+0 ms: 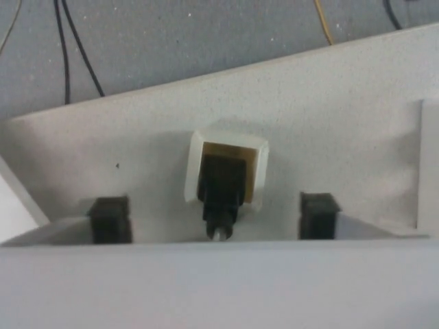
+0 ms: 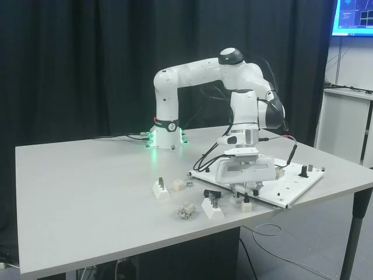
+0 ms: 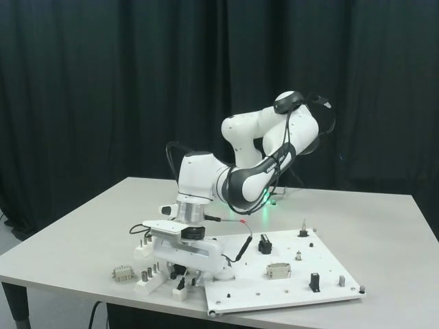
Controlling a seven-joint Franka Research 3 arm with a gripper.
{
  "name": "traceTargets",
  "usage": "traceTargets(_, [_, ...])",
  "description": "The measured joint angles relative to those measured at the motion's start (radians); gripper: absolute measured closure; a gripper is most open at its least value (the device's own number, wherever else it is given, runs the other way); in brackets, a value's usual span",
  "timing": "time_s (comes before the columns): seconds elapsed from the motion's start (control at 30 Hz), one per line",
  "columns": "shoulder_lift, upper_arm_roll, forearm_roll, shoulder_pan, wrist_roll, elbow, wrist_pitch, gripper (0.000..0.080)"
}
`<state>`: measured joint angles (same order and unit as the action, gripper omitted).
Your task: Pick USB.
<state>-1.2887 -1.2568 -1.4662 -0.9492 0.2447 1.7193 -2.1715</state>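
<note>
two black fingers of the white arm's gripper [image 1: 214,218] are hanging open around the black usb plug [image 1: 221,195] in its white holder [image 1: 226,168], nothing grasped yet.

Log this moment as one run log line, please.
task: pick USB | gripper: open, fingers either side of USB in white holder | contact: none seen | USB: not lifted
</note>
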Motion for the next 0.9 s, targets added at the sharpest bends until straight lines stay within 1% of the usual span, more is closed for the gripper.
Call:
traceTargets(0.13, [0.0, 0.0, 0.0, 0.003, 0.002, -0.003, 0.0, 0.0198])
traceTargets(0.17, [0.0, 0.0, 0.0, 0.003, 0.003, -0.003, 0.0, 0.0362])
traceTargets(0.33, [0.0, 0.0, 0.0, 0.005, 0.007, -0.005, -0.001, 0.0362])
traceTargets(0.37, [0.0, 0.0, 0.0, 0.005, 0.007, -0.005, -0.001, 0.053])
traceTargets(0.53, [0.0, -0.001, 0.0, 0.006, 0.011, -0.005, -0.001, 0.053])
traceTargets(0.57, [0.0, -0.001, 0.0, 0.006, 0.011, -0.005, -0.001, 0.0709])
traceTargets(0.9, [0.0, -0.007, 0.0, 0.007, 0.018, -0.005, -0.001, 0.0712])
